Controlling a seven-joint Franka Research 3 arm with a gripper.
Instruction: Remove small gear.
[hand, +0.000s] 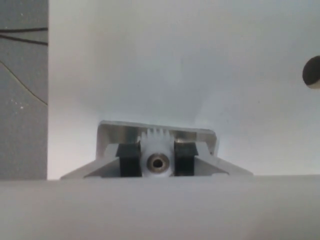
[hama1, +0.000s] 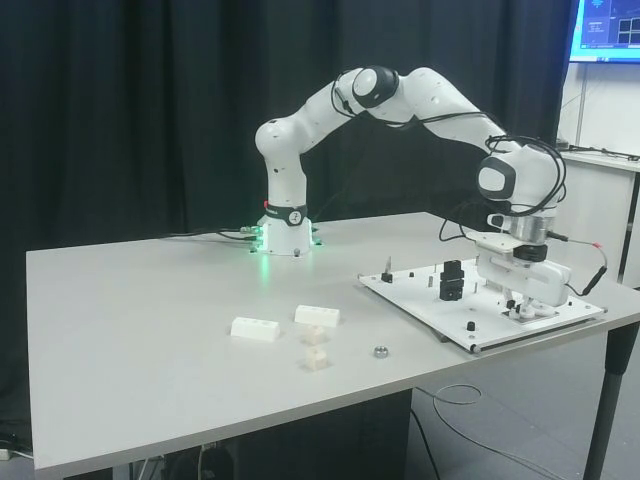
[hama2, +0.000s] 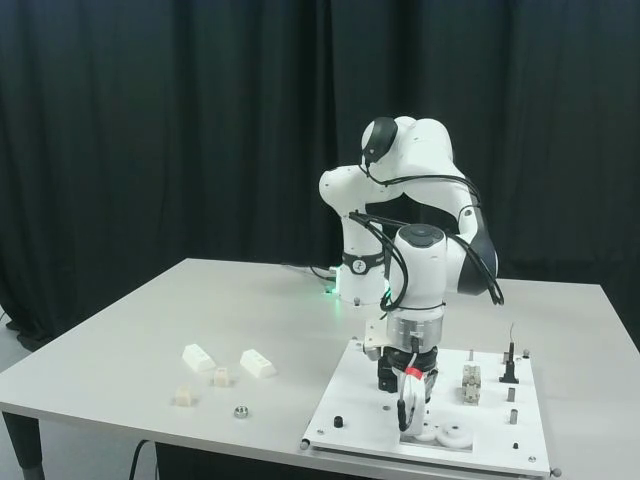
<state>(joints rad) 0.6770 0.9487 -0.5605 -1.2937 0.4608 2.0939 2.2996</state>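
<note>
A small white gear (hand: 157, 150) sits clamped between the two black fingers (hand: 129, 159) of the gripper (hand: 157, 161), over the white board (hand: 200, 65).

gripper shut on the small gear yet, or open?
Shut on it. In the wrist view, both black fingers press against the sides of the white small gear, held in the gripper.

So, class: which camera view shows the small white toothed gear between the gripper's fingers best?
The wrist view: the small white toothed gear fills the middle, teeth and centre bore plain, with the black fingers of the gripper on either side. In both room views the gripper hangs low over the white board and hides the gear.
</note>
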